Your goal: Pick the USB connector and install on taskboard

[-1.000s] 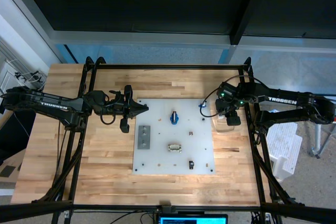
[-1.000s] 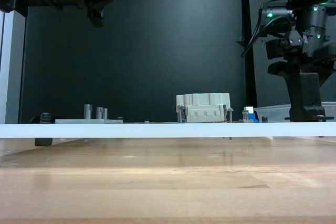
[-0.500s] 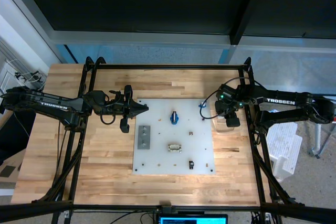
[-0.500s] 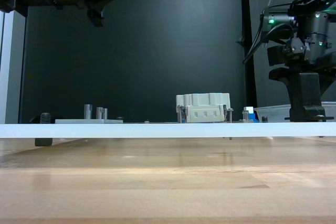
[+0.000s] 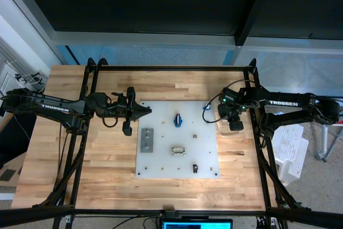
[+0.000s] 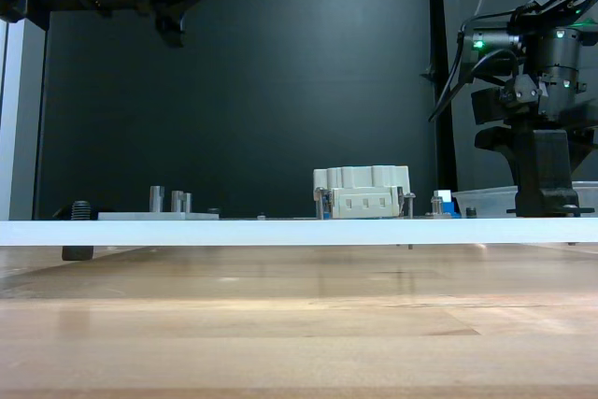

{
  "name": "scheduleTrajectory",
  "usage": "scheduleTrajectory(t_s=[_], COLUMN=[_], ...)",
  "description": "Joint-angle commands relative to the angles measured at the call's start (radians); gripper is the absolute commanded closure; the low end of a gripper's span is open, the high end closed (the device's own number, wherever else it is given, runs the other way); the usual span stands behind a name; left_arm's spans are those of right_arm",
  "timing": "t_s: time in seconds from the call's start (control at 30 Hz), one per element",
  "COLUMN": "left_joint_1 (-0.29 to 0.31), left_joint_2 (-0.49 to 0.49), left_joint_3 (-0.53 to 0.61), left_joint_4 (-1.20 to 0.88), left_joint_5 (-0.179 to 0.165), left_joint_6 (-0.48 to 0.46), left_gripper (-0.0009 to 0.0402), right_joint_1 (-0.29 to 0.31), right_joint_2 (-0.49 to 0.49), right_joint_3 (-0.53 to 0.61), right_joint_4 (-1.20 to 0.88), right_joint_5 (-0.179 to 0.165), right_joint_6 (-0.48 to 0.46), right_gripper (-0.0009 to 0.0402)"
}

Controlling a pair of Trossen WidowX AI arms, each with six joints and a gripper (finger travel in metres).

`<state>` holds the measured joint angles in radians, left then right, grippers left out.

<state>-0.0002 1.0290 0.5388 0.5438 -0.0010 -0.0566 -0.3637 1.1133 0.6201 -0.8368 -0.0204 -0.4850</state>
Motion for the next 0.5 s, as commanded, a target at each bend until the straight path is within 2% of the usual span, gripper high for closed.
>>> scheduleTrajectory(t_s=[0.03,0.3,0.5], left_joint_1=[0.0,0.0,0.0], left_joint_2=[0.0,0.0,0.0], left_joint_3=[0.0,0.0,0.0], left_joint_4=[0.0,0.0,0.0], left_joint_5=[0.0,0.0,0.0], left_joint_6=[0.0,0.0,0.0], left_gripper=[0.0393,0.0393,0.0393], right_joint_1=[0.003,0.005,0.005], right_joint_2=[0.007,0.008,0.008], right_joint_3=[-0.008,-0.012,-0.012], right_joint_4=[0.008,0.018,0.018], right_joint_5=[0.001,0.002,0.002], right_joint_6=[-0.001,0.0,-0.001], right_gripper=[0.0266,0.029,0.0328])
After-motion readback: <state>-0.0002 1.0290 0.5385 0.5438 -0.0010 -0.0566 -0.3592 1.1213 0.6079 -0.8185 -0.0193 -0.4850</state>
